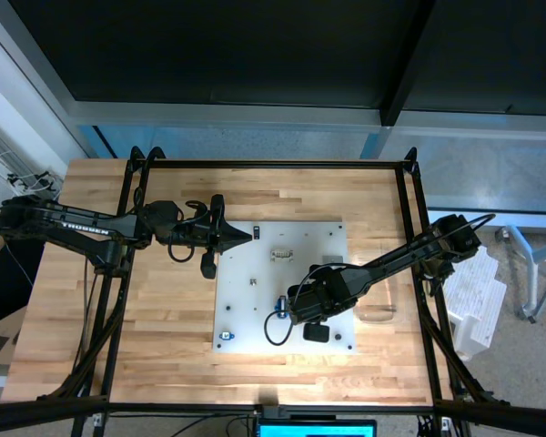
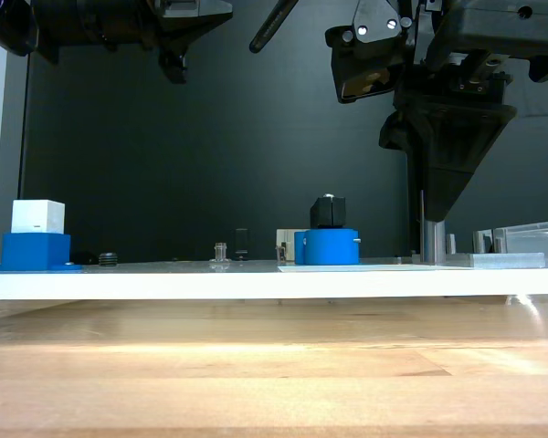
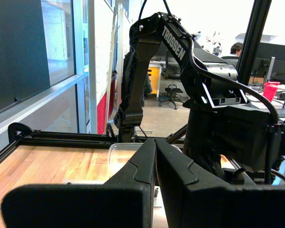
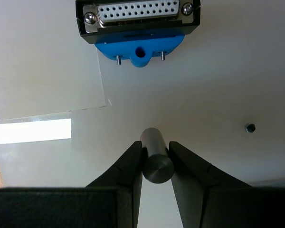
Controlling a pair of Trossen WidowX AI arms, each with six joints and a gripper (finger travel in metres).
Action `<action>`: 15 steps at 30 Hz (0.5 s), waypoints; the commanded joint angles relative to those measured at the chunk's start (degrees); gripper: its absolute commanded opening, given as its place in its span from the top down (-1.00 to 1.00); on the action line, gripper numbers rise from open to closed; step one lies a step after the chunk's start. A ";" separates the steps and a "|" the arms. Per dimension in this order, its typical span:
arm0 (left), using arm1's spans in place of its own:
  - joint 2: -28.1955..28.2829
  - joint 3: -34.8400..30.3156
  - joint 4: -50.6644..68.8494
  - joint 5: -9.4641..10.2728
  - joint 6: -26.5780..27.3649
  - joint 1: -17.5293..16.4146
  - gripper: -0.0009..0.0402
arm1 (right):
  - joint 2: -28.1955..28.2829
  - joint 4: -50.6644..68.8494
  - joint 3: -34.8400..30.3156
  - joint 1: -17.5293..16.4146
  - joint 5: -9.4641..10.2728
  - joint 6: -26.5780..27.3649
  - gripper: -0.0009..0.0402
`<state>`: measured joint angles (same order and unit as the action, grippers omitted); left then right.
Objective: Pick the 16mm cylinder and install on the taskboard
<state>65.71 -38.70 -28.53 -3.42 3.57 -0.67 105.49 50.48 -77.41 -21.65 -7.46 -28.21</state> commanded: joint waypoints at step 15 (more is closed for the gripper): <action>0.00 -0.02 -0.02 -0.02 0.00 0.00 0.96 | 0.04 0.35 0.02 -0.24 1.46 -1.40 0.93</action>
<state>65.71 -38.70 -28.53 -3.42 3.60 -0.67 105.62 51.11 -77.25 -21.85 -6.02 -29.56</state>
